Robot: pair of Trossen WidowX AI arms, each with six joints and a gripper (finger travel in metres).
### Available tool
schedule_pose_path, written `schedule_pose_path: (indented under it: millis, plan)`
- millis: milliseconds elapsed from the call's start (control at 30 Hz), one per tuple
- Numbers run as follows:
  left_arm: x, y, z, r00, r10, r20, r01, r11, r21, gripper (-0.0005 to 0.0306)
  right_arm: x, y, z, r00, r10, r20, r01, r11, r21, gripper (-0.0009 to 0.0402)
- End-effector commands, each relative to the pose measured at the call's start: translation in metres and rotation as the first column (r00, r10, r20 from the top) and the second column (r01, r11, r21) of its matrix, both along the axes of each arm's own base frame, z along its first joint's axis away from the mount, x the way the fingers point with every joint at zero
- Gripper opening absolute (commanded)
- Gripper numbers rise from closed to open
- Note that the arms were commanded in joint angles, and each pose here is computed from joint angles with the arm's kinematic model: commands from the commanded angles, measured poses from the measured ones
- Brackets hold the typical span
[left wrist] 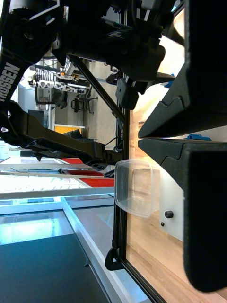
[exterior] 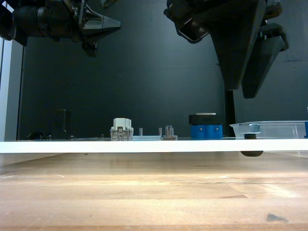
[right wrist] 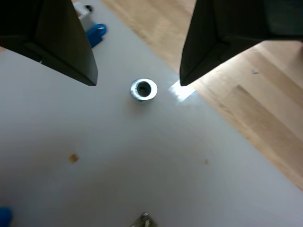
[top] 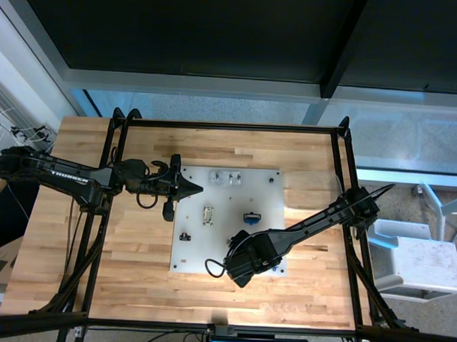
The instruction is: Unfasten the M12 fastener and place in the container
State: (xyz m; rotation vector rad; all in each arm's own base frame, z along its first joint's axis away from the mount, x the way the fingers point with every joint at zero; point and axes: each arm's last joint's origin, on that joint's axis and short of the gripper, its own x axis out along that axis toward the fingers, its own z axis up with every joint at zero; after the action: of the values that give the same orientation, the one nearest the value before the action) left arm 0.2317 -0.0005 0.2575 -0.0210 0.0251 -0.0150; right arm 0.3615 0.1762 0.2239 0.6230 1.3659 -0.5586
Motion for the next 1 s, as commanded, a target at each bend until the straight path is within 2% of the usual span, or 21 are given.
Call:
schedule_pose_path:
  millis: [33,167,467,633,833,1000]
  plan:
    - [0.0,0.0,0.0,1.0,0.0,0.001,0.0,1.0,0.0,0.0,0.001,0.001,-0.005,1.0,-0.029,-0.007,0.029,1.0,0.002,0.0267]
    - [0.0,0.0,0.0,1.0,0.0,-0.002,0.0,1.0,0.0,0.0,0.003,0.002,-0.012,0.999,-0.044,-0.019,0.044,0.999,-0.007,0.0266]
    - [0.0,0.0,-0.002,1.0,0.0,-0.026,0.0,1.0,0.0,0.0,0.001,0.001,-0.029,0.997,-0.068,-0.027,0.068,0.998,0.005,0.0247]
    - [0.0,0.0,-0.004,0.999,0.0,-0.04,0.0,1.0,0.0,0.0,0.001,0.001,-0.031,0.997,-0.069,-0.025,0.069,0.998,0.003,0.0247]
    - [0.0,0.0,-0.005,0.998,0.0,-0.056,0.0,1.0,0.0,0.0,0.004,0.002,-0.041,0.997,-0.067,-0.032,0.067,0.998,0.002,0.0247]
    - [0.0,0.0,-0.007,0.998,0.0,-0.071,0.0,1.0,0.0,0.0,0.004,0.002,-0.041,0.997,-0.068,-0.03,0.068,0.998,0.002,0.0247]
